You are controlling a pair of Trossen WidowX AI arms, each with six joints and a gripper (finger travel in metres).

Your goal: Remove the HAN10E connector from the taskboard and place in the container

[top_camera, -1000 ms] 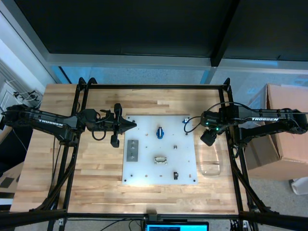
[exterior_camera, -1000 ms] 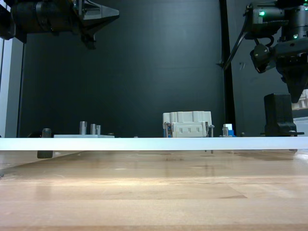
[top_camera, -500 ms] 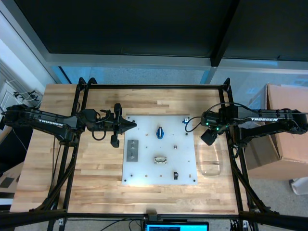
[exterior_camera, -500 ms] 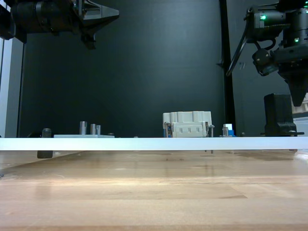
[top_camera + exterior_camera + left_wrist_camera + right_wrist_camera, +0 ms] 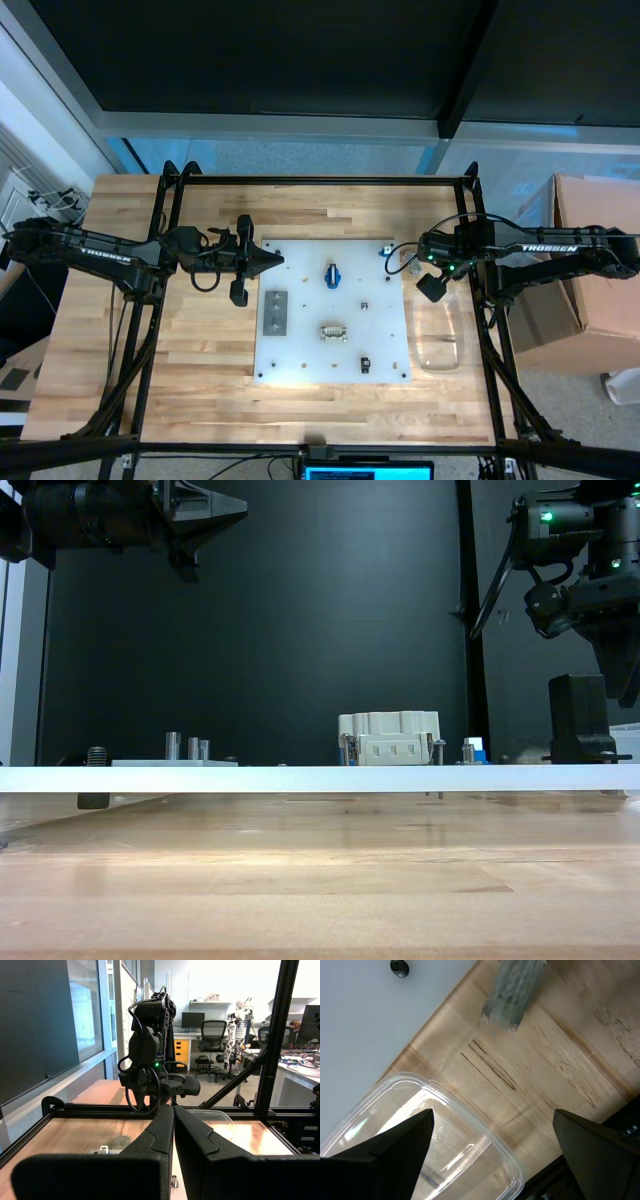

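The beige HAN10E connector (image 5: 333, 333) sits upright in its seat near the middle of the white board (image 5: 300, 350); the low view shows the connector (image 5: 390, 738) standing level. My right gripper (image 5: 432, 287) hangs over the far end of the clear container (image 5: 437, 362), open wide with nothing between its fingers (image 5: 385, 1145). A blurred grey part (image 5: 512, 992) shows free of that gripper, over bare wood beside the board's edge, outside the container's rim (image 5: 465, 1107). My left gripper (image 5: 270, 258) is shut and empty, held high above the board's left edge (image 5: 225, 515).
On the board stand a grey metal block with pins (image 5: 274, 312), a blue knob (image 5: 333, 274) and a small black plug (image 5: 366, 365). A black frame (image 5: 320, 181) surrounds the table. A cardboard box (image 5: 590, 270) stands off to the right.
My right gripper's fingers have spread wide apart and it has shifted slightly toward the far end of the container. The left arm has not moved.
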